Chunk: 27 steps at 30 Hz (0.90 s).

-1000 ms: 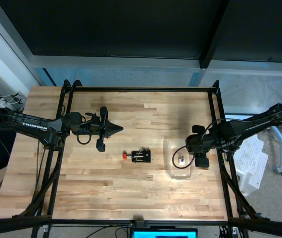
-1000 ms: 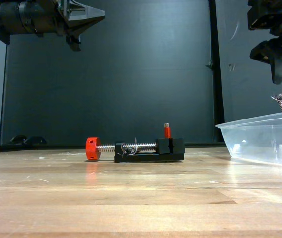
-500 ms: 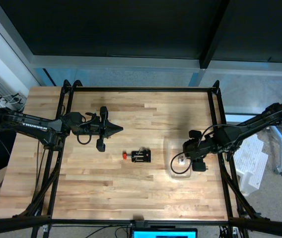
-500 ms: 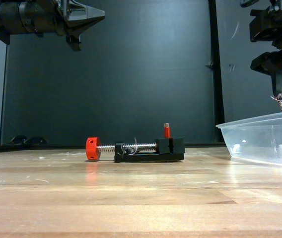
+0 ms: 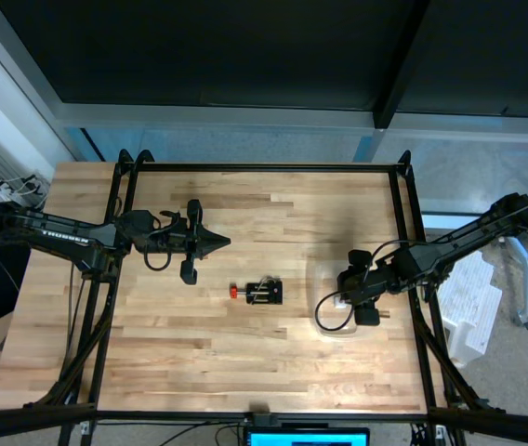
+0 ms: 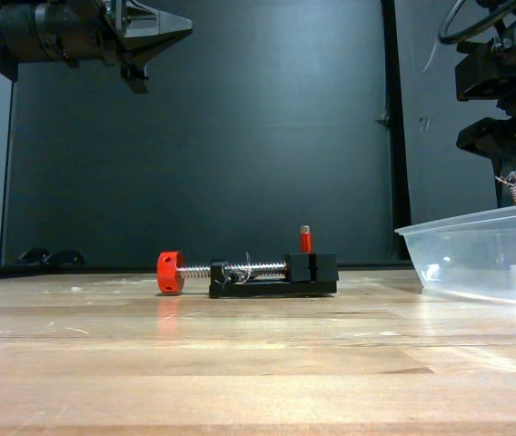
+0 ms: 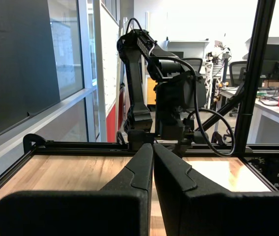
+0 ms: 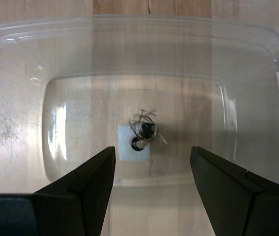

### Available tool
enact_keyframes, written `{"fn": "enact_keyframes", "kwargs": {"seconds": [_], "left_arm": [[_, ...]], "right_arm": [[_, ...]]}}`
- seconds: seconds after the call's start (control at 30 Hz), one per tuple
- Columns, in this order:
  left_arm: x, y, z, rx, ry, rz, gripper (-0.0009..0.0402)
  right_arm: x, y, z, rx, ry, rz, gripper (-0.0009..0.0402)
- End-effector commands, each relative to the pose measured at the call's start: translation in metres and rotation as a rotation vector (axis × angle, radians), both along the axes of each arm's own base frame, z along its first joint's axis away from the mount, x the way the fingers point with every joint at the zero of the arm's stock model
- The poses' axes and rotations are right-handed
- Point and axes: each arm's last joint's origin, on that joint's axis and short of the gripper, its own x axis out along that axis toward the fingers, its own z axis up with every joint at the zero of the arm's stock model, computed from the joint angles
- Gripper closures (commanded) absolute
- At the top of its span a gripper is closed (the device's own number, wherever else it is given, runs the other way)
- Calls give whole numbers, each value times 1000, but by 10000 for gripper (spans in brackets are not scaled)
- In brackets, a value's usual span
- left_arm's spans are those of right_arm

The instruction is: Pick the RCA connector and install on taskboard

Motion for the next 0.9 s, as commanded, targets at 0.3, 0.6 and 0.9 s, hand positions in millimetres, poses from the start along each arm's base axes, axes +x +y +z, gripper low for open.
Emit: {"fn": "enact_keyframes", "kwargs": {"seconds": [0.3,0.6,0.9], "left_arm": [[0,0,0,0,0,0,393],[0,0,0,0,0,0,393],[0,0,0,0,0,0,393]], "right_arm": [[-2,5,-11,-5,-17,-4,181],[3,8,-20,-14,-3,2,181],[4,8,-30,-31,-18,-5,181]]}}
